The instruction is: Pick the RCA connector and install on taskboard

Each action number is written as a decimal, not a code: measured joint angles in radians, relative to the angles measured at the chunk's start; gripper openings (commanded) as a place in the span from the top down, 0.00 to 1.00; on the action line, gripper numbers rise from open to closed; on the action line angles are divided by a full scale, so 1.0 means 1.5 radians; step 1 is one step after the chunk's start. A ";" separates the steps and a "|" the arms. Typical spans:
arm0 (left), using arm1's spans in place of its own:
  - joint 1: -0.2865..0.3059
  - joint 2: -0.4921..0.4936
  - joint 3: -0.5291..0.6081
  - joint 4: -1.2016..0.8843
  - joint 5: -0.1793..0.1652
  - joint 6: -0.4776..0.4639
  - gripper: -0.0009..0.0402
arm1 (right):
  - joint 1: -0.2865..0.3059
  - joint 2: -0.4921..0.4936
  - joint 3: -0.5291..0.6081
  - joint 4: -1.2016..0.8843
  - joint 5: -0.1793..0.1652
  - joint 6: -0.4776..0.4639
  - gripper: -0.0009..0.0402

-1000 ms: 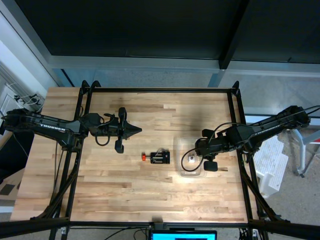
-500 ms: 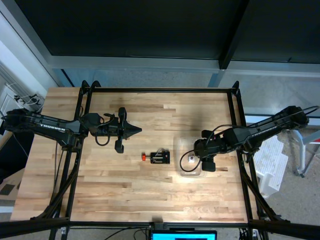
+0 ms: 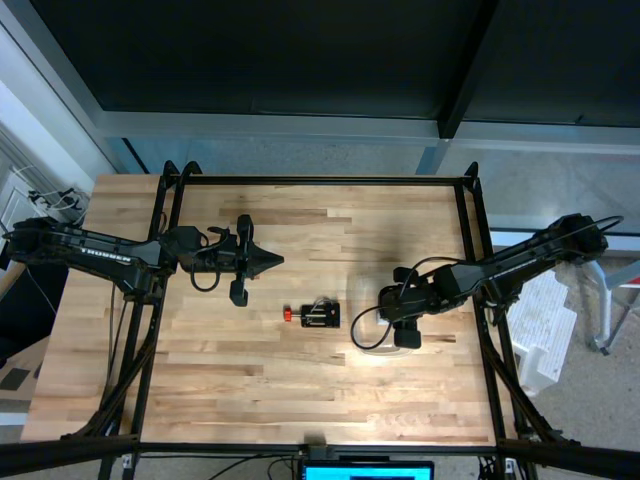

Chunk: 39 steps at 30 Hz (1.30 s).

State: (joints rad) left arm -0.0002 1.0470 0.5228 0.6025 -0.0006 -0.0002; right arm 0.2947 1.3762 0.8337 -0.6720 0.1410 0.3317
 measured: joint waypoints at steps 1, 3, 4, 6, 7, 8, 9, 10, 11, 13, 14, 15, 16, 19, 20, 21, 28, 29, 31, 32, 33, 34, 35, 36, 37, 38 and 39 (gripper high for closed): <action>0.000 0.000 0.000 0.000 0.000 0.000 0.98 | 0.000 0.003 0.000 0.004 -0.002 -0.003 0.57; 0.000 0.000 0.000 0.000 0.000 0.000 0.98 | 0.000 0.010 0.000 0.006 -0.002 -0.005 0.57; 0.000 0.000 0.000 0.000 0.000 0.000 0.98 | 0.000 0.013 0.000 0.009 -0.002 -0.006 0.57; 0.000 0.000 0.000 0.000 0.000 0.000 0.98 | -0.001 0.016 -0.001 0.018 -0.002 -0.012 0.57; 0.000 0.000 0.000 0.000 0.000 0.000 0.98 | -0.001 0.018 -0.001 0.020 -0.002 -0.016 0.57; 0.000 0.000 0.000 0.000 0.000 0.000 0.98 | -0.002 0.021 -0.002 0.023 -0.002 -0.018 0.57; 0.000 0.000 0.000 0.000 0.000 0.000 0.98 | -0.002 0.024 -0.002 0.027 -0.002 -0.020 0.57; 0.000 0.000 0.000 0.000 0.000 0.000 0.98 | -0.003 0.028 -0.002 0.030 -0.002 -0.021 0.57; 0.000 0.000 0.000 0.000 0.000 0.000 0.98 | -0.004 0.031 -0.002 0.031 -0.002 -0.023 0.57; 0.000 0.000 0.000 0.000 0.000 0.000 0.98 | -0.005 0.038 -0.003 0.039 -0.002 -0.029 0.57; 0.000 0.000 0.000 0.000 0.000 0.000 0.98 | -0.006 0.042 -0.004 0.047 -0.002 -0.033 0.57; 0.000 0.000 0.000 0.000 0.000 0.000 0.98 | -0.006 0.046 -0.005 0.049 -0.002 -0.033 0.57; 0.000 0.000 0.000 0.000 0.000 0.000 0.98 | -0.007 0.048 -0.006 0.051 -0.002 -0.034 0.57; 0.000 0.000 0.000 0.000 0.000 0.000 0.98 | -0.009 0.050 -0.012 0.057 -0.002 -0.036 0.57; 0.000 0.000 0.000 0.000 0.000 0.000 0.98 | -0.009 0.050 -0.016 0.062 -0.002 -0.036 0.57; 0.000 0.000 0.000 0.000 0.000 0.000 0.98 | -0.009 0.050 -0.019 0.065 -0.002 -0.035 0.57; 0.000 0.000 0.000 0.000 0.000 0.000 0.98 | -0.009 0.050 -0.035 0.087 -0.007 -0.035 0.57; 0.000 0.000 0.000 0.000 0.000 0.000 0.98 | -0.009 0.050 -0.036 0.089 -0.007 -0.035 0.57; 0.000 0.000 0.000 0.000 0.000 0.000 0.98 | -0.009 0.049 -0.036 0.090 -0.007 -0.035 0.57; 0.000 0.000 0.000 0.000 0.000 0.000 0.98 | -0.009 0.049 -0.036 0.090 -0.007 -0.035 0.57; 0.000 0.000 0.000 0.000 0.000 0.000 0.98 | -0.009 0.049 -0.036 0.090 -0.007 -0.035 0.57; 0.000 0.000 0.000 0.000 0.000 0.000 0.98 | -0.009 0.049 -0.036 0.090 -0.007 -0.035 0.57; 0.000 0.000 0.000 0.000 0.000 0.000 0.98 | -0.009 0.049 -0.037 0.091 -0.007 -0.035 0.57; 0.000 0.000 0.000 0.000 0.000 0.000 0.98 | -0.009 0.049 -0.037 0.091 -0.007 -0.035 0.57; 0.000 0.000 0.000 0.000 0.000 0.000 0.98 | -0.009 0.049 -0.037 0.092 -0.007 -0.035 0.58; 0.000 0.000 0.000 0.000 0.000 0.000 0.98 | -0.009 0.049 -0.038 0.093 -0.007 -0.035 0.59; 0.000 0.000 0.000 0.000 0.000 0.000 0.98 | -0.009 0.049 -0.038 0.093 -0.007 -0.035 0.60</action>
